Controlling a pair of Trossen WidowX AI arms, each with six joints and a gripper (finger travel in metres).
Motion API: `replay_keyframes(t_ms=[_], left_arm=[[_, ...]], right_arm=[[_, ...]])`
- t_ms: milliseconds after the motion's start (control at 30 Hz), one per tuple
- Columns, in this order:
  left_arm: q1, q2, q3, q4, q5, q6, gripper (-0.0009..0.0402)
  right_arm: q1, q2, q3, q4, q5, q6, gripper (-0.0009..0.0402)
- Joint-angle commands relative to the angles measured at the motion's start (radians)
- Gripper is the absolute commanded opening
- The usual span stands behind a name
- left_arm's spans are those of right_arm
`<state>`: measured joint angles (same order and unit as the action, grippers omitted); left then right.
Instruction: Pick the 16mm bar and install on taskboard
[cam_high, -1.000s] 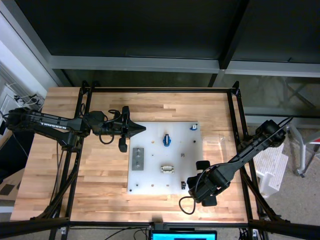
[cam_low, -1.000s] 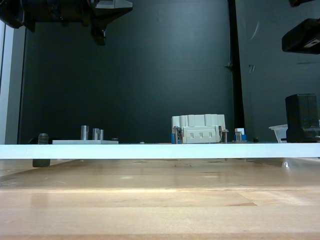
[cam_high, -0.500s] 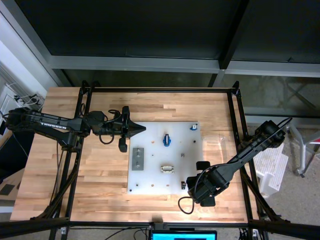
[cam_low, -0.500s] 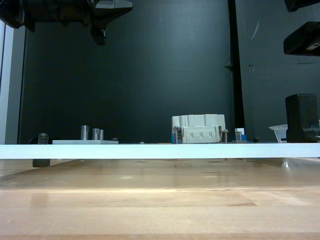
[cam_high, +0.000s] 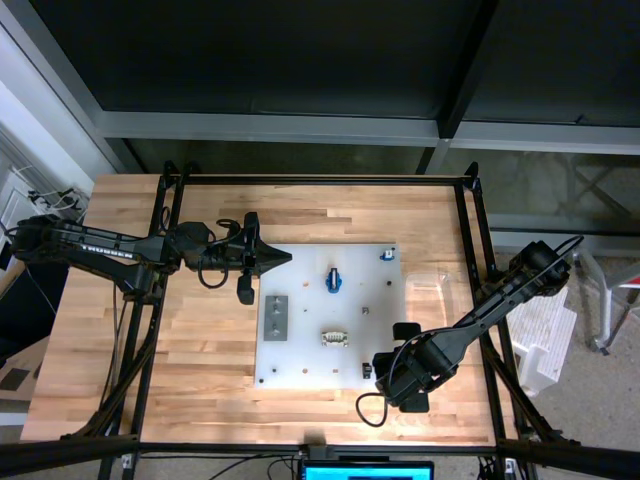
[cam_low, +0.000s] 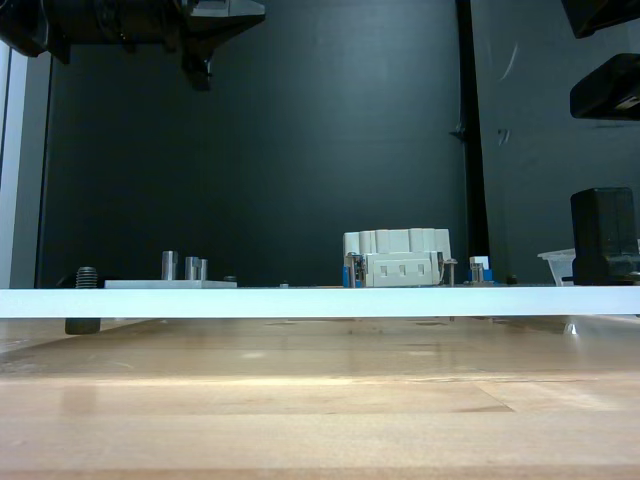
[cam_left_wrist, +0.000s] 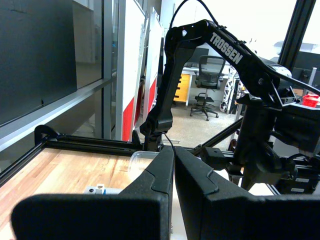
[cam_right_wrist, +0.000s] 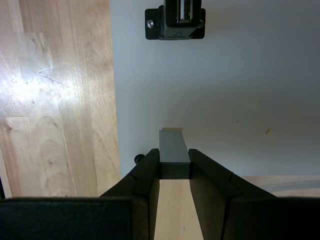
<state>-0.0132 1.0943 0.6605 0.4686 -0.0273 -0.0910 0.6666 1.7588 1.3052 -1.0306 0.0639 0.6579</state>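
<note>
Our right tool (cam_right_wrist: 174, 156) clamps the short grey metal 16mm bar (cam_right_wrist: 174, 144), held clear of its seat above the near edge of the white plastic taskboard (cam_right_wrist: 225, 90). Since the earlier frames it has sunk slightly, so we judge insertion is close. Our left tool (cam_left_wrist: 174, 162), pinched together and empty, hovers unmoved above the wooden tabletop (cam_high: 200, 340) near the board's far-left corner.

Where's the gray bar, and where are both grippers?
16mm bar (cam_right_wrist: 174, 146): right wrist view, top face, held.
right gripper (cam_right_wrist: 174, 159): right wrist view, between fingertips, over board's (cam_right_wrist: 225, 75) edge.
left gripper (cam_left_wrist: 174, 152): left wrist view, between shut fingertips, high.
</note>
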Motion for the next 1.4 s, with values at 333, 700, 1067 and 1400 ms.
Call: replay_keyframes(t_ms=[333,700,1067,1400], left_arm=[[0.0,0.0,0.0,0.0,0.0,0.0,0.0],[0.0,0.0,0.0,0.0,0.0,0.0,0.0],[0.0,0.0,0.0,0.0,0.0,0.0,0.0],[0.0,0.0,0.0,0.0,0.0,0.0,0.0]], right_arm=[[0.0,0.0,-0.002,0.001,0.019,0.0,0.0],[0.0,0.0,-0.003,0.0,0.013,-0.001,0.0],[0.001,0.0,-0.008,0.006,0.013,0.0,0.0],[0.001,0.0,-0.03,0.033,0.014,0.0,0.0]])
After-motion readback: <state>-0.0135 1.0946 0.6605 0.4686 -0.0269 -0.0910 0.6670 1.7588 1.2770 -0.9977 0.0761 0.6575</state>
